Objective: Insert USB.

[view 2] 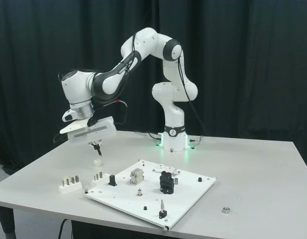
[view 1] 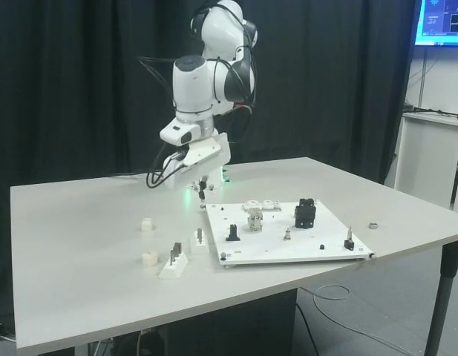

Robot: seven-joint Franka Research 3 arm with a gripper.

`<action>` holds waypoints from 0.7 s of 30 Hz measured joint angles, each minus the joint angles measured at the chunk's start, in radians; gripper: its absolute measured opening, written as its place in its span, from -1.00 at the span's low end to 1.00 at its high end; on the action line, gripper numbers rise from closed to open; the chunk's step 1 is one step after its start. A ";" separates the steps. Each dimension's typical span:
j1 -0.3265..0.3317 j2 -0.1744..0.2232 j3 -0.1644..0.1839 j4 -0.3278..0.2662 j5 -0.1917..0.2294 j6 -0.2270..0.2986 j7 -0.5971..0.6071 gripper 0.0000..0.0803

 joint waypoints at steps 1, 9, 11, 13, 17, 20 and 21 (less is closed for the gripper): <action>0.007 -0.013 0.000 -0.016 -0.003 0.015 0.012 -0.85; 0.059 -0.104 0.000 -0.115 -0.024 0.111 0.043 -0.85; 0.074 -0.121 0.000 -0.133 -0.028 0.132 0.043 -0.85; 0.088 -0.135 0.000 -0.147 -0.033 0.152 0.036 -0.85; 0.121 -0.154 0.001 -0.167 -0.045 0.190 0.020 -0.85; 0.145 -0.161 0.001 -0.174 -0.049 0.218 0.019 -0.85; 0.151 -0.162 0.001 -0.176 -0.051 0.226 0.019 -0.85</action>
